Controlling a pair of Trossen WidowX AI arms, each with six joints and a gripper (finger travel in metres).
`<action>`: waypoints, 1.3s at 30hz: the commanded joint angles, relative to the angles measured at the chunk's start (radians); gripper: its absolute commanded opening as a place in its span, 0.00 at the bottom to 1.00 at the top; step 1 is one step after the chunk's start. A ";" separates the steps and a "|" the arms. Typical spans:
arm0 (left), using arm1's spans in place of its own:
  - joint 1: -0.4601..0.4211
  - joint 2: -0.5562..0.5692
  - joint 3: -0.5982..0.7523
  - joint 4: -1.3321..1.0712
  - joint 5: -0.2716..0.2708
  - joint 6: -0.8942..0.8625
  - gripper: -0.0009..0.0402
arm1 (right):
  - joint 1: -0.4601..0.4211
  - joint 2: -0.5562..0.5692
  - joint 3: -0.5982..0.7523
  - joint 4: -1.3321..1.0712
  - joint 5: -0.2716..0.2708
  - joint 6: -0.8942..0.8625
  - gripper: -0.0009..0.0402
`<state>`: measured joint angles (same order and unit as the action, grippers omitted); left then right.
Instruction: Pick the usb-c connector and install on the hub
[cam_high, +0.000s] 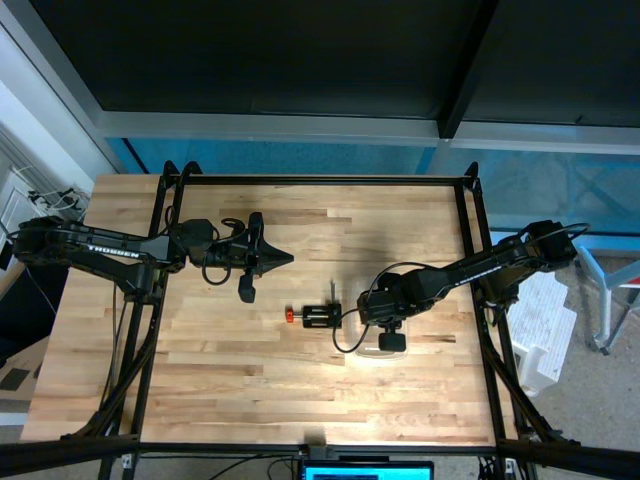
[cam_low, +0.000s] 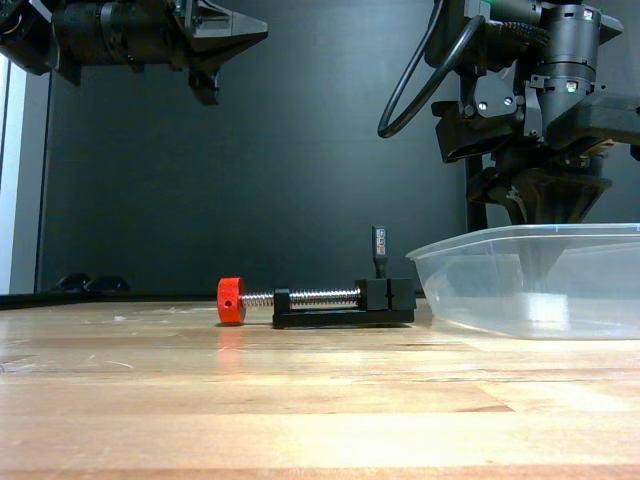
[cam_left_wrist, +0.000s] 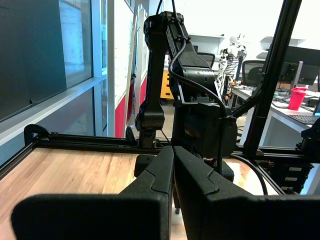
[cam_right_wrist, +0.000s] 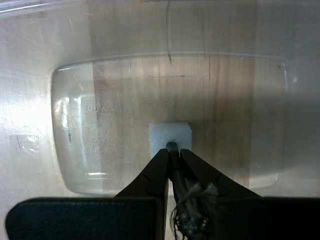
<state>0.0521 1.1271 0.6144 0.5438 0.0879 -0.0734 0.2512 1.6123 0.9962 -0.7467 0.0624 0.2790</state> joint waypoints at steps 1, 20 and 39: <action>0.000 0.000 0.000 0.000 0.000 0.000 0.02 | 0.000 0.000 0.000 0.000 0.001 0.000 0.02; 0.000 0.000 0.000 0.000 0.000 0.000 0.02 | -0.003 -0.066 0.043 -0.072 -0.001 0.002 0.02; 0.000 0.000 0.000 0.000 0.000 0.000 0.02 | -0.005 -0.121 0.216 -0.264 -0.001 0.001 0.02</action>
<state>0.0521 1.1271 0.6140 0.5438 0.0879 -0.0734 0.2466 1.4910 1.2102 -1.0103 0.0608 0.2802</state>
